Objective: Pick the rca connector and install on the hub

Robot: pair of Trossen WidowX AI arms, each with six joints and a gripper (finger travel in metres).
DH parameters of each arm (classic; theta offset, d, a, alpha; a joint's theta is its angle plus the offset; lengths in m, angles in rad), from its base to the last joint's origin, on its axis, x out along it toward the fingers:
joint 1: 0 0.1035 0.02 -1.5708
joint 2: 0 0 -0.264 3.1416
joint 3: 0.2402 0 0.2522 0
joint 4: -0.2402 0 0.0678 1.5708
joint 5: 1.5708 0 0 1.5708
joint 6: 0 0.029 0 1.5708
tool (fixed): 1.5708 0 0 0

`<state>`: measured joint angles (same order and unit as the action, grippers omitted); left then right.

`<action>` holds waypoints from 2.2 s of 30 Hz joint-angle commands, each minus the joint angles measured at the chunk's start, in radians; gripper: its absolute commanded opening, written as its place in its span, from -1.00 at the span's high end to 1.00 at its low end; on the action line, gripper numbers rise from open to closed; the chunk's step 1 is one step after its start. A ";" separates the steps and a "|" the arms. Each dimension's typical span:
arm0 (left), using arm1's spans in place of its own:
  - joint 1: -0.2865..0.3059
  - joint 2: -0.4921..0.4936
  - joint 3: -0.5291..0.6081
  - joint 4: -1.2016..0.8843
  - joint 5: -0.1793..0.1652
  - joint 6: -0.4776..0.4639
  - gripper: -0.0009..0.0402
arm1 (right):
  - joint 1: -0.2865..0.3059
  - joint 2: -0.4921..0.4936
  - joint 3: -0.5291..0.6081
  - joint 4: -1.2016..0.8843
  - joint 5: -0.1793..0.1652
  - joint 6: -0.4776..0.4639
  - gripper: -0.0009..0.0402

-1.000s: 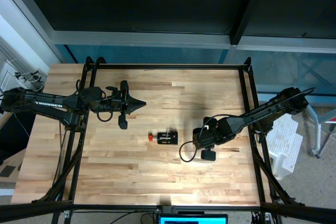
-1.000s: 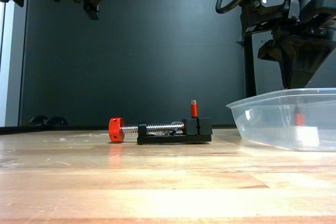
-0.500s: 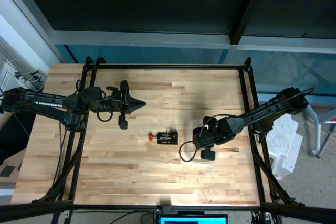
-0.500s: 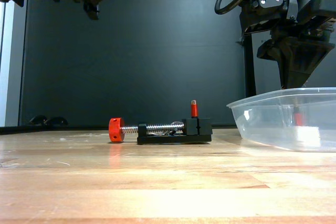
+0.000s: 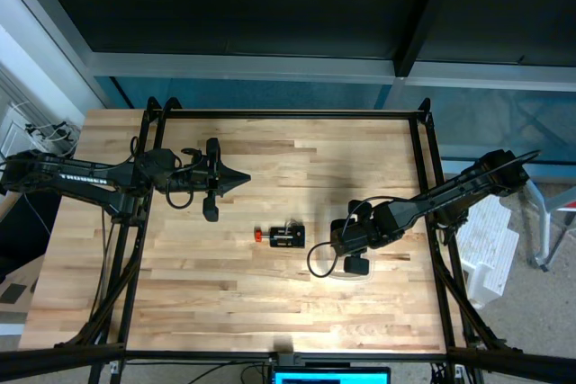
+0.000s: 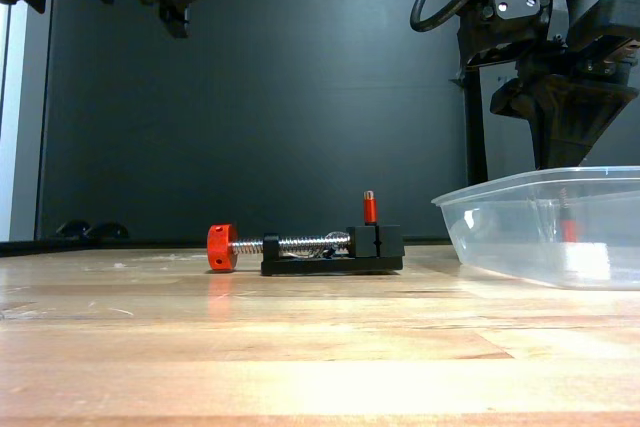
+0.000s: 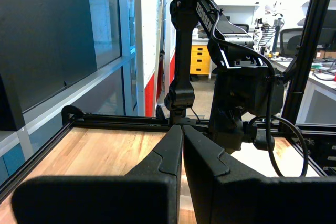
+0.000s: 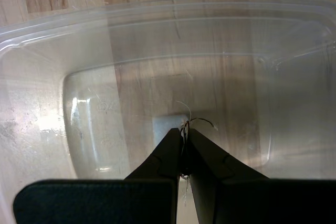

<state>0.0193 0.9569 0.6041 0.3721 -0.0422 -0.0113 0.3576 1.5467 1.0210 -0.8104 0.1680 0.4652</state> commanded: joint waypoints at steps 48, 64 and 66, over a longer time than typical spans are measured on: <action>0.000 0.000 0.000 0.000 0.000 0.000 0.95 | 0.002 -0.060 0.000 -0.039 -0.013 0.010 0.06; 0.000 0.000 0.000 0.000 0.000 0.000 0.95 | 0.005 -0.011 -0.032 0.015 -0.010 0.006 0.00; 0.000 0.000 0.000 0.000 0.000 0.000 0.95 | 0.006 0.002 -0.040 0.024 -0.011 -0.002 0.00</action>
<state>0.0193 0.9569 0.6041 0.3717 -0.0422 -0.0113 0.3626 1.5391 0.9844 -0.7914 0.1566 0.4683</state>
